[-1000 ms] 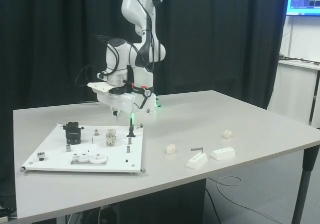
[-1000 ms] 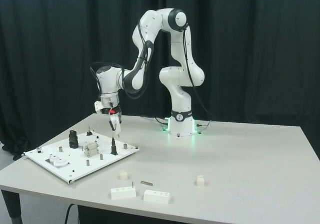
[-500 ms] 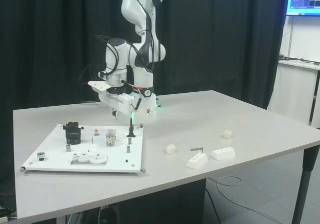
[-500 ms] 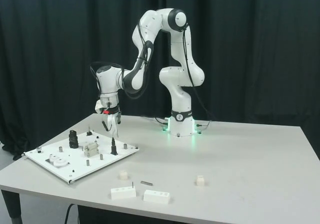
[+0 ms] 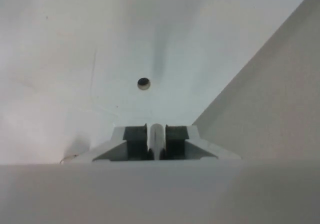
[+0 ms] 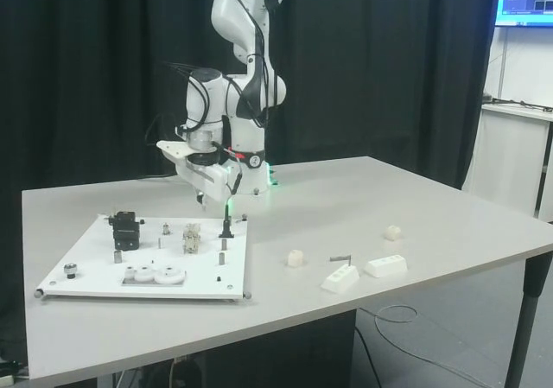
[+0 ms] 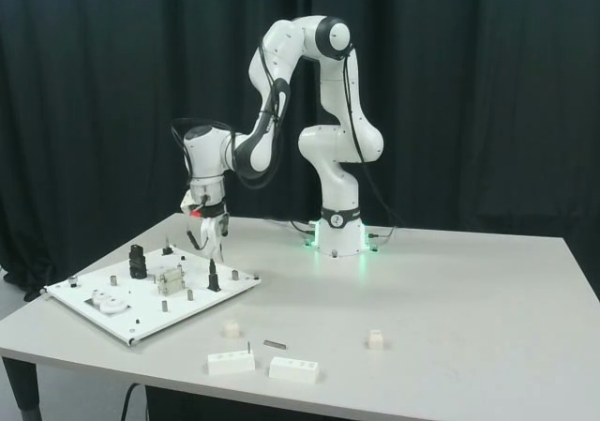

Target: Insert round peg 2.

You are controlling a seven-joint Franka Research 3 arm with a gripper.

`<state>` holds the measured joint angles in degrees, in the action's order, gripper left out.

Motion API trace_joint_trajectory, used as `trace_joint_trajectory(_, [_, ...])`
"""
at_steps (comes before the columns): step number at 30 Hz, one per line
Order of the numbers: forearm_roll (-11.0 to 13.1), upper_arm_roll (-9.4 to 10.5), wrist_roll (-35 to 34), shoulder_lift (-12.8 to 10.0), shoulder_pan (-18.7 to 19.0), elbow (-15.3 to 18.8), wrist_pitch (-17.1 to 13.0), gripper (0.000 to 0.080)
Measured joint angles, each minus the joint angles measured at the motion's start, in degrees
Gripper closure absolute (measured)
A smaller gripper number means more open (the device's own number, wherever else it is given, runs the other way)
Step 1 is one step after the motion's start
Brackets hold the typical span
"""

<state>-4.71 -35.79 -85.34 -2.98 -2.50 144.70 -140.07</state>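
White arm [image 7: 281, 83] poised over the assembly board [image 6: 95, 271], peg in its grip

Grey table [image 7: 450, 290] carries the white board at one end; the gripper [image 5: 156, 151] hangs above the board's far edge, fingers pressed onto a slim round peg [image 5: 155, 139] pointing down, and just off its tip sits a small dark hole [image 5: 143, 83] in the plate, near the board's edge

The arm [image 7: 281, 74] is white with rounded shells, black joint rings and a black cable loop by the wrist; its base [image 7: 340, 240] glows green.
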Motion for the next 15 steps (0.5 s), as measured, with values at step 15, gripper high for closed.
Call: trace_joint_trajectory(15, [0.0,-0.6,-2.54,-2.56,-0.02,0.05,-3.12,0.0731])
